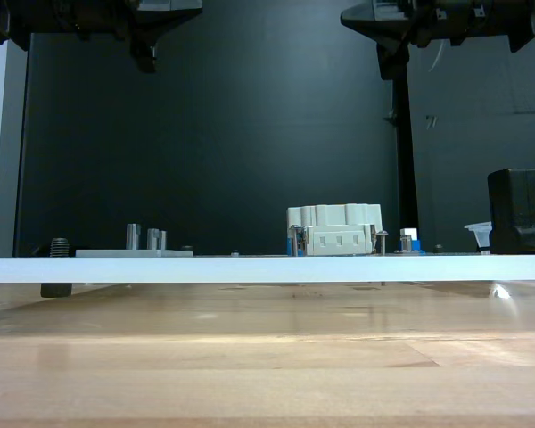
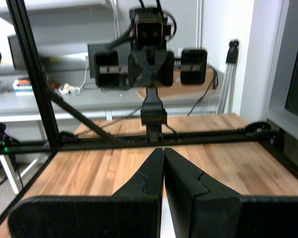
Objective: Pick the 16mm bar and install on taskboard
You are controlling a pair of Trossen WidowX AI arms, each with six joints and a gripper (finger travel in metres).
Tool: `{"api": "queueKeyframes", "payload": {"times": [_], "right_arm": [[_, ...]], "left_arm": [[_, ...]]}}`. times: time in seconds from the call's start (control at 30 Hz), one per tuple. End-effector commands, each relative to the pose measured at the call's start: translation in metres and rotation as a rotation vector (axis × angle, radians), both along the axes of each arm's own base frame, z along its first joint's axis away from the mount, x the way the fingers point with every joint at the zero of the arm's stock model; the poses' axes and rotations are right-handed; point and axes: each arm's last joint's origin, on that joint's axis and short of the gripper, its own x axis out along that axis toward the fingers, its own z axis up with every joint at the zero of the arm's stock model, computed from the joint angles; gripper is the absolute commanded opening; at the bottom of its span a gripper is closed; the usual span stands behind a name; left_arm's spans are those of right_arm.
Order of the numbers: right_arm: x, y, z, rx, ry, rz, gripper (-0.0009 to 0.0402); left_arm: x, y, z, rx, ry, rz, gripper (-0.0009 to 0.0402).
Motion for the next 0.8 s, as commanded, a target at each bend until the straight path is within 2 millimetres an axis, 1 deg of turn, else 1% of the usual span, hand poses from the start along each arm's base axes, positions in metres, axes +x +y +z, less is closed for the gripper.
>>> {"api": "queueKeyframes", "payload": {"times": [0.03, 0.23, 0.47, 0.8], "right_arm": [[-0.001, 0.001, 0.001, 0.002, 0.087, 0.003, 0.0000], [-0.005, 0.004, 0.009, 0.003, 0.283, 0.019, 0.0000], [-0.018, 0.012, 0.016, 0.003, 0.514, 0.048, 0.0000], [-0.036, 0.018, 0.011, -0.002, 0.764, 0.075, 0.0000]], "left_arm": [[0.000, 0.000, 0.000, 0.000, 0.000, 0.000, 0.0000], [0.000, 0.000, 0.000, 0.000, 0.000, 0.000, 0.0000], [0.000, 0.000, 0.000, 0.000, 0.000, 0.000, 0.0000], [0.000, 0.000, 0.000, 0.000, 0.000, 0.000, 0.0000]]}}
